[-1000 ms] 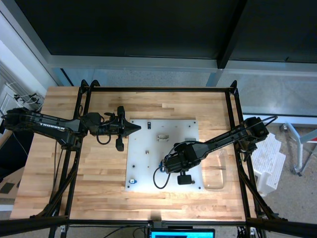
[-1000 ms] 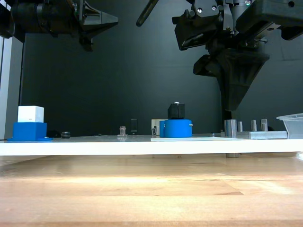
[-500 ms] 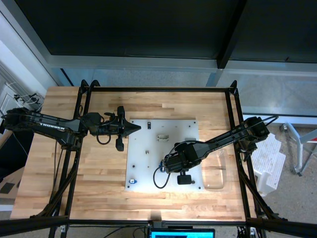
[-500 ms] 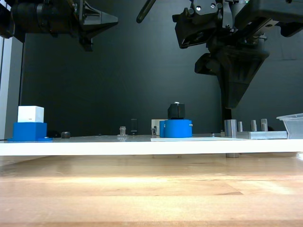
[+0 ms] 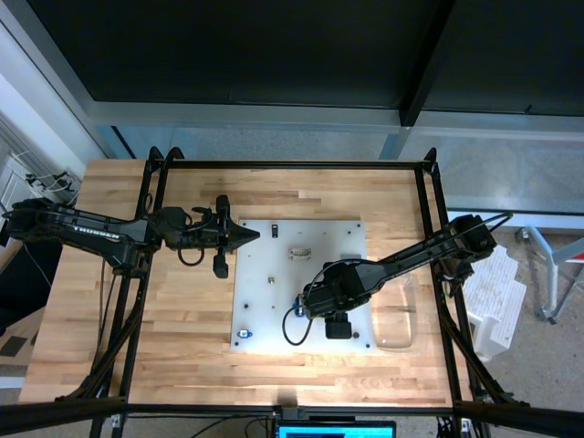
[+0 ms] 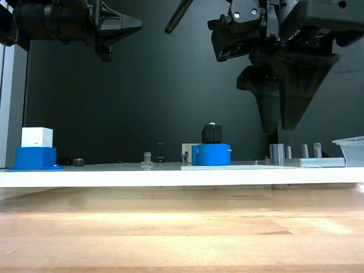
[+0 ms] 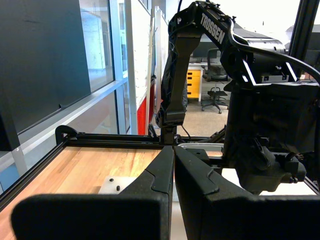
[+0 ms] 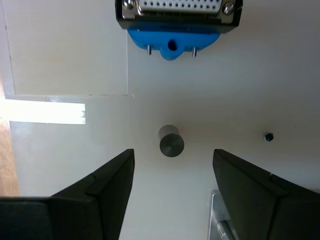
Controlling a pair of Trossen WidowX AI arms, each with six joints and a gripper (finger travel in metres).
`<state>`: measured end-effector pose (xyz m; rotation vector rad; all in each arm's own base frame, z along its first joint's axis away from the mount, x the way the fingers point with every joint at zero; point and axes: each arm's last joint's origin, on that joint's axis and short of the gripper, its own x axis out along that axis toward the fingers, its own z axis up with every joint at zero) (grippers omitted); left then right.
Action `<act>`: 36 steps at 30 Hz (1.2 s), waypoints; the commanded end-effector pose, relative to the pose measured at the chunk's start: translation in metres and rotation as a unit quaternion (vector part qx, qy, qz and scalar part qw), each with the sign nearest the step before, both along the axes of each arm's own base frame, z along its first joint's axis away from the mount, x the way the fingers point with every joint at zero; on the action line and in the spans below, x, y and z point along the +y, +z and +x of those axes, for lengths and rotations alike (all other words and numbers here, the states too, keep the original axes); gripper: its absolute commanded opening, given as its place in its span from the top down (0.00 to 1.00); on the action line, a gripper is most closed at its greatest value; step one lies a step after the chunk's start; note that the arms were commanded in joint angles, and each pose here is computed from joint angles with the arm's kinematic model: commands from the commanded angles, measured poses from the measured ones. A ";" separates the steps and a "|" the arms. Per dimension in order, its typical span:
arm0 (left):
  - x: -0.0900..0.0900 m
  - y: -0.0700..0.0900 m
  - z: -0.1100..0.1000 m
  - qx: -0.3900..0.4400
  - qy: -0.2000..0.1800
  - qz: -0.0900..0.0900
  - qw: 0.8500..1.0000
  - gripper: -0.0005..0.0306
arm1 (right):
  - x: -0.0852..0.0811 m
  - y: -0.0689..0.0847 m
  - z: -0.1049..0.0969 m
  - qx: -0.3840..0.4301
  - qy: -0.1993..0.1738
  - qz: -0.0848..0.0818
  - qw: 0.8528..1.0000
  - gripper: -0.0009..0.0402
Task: Remove the 16mm cylinder and place in the container
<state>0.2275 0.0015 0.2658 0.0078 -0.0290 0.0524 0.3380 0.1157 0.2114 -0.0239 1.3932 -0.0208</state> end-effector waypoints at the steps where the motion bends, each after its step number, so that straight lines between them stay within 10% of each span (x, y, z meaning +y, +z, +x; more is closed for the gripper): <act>1: 0.000 0.000 0.000 0.000 0.000 0.000 1.000 0.98 | 0.000 -0.003 0.001 -0.006 0.000 0.002 1.000 0.42; 17: 0.000 0.000 0.000 0.000 0.000 0.000 1.000 0.98 | -0.001 -0.032 -0.004 -0.022 0.001 0.012 1.000 0.58; 36: 0.000 0.000 0.000 0.000 0.000 0.000 1.000 0.98 | -0.001 -0.032 -0.004 -0.020 0.003 0.010 1.000 0.96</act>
